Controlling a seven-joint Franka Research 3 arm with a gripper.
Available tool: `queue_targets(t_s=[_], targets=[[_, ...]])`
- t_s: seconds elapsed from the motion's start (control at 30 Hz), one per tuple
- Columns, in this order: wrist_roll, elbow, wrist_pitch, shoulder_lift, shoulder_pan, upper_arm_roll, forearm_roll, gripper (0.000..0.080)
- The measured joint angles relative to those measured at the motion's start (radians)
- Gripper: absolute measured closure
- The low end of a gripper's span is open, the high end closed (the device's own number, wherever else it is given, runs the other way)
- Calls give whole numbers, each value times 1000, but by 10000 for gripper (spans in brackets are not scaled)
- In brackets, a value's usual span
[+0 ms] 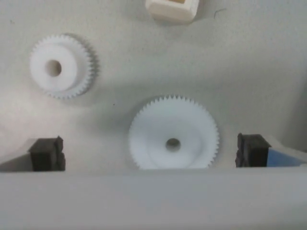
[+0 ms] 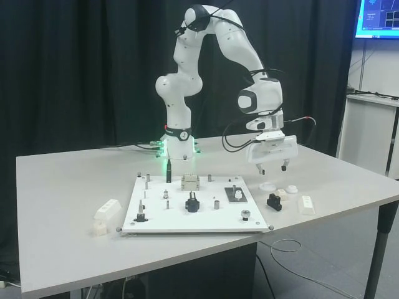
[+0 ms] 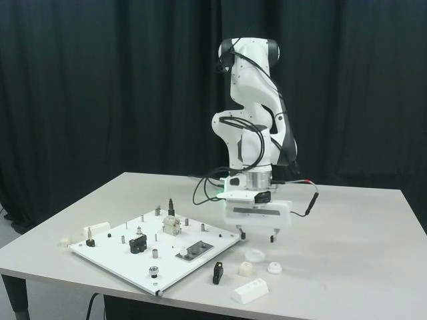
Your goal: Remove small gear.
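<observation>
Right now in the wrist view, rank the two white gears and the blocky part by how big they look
1. Large gear, widest of the three, lying flat on the table.
2. Small gear, clearly narrower, also flat on the table.
3. Blocky part, smallest as seen, but the picture's edge cuts it off, so its full size is unsure.

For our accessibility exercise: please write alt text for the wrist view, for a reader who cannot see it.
Two white gears lie flat on the grey table: a large gear between the open pincer fingertips and a small gear off to one side, apart from it. A pale block is cut off by the picture's edge.
</observation>
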Motion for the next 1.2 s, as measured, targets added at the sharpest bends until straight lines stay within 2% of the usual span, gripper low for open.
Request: queue_targets(t_s=[0.37, 0.73, 0.97, 1.2], targets=[[0, 12, 0, -1, -6, -22, -2, 3], [-2, 47, 1, 2, -22, -88, -20, 3], [-6, 84, -2, 16, -63, -114, -33, 3], [-39, 136, -31, 38, -126, -116, -40, 3]])
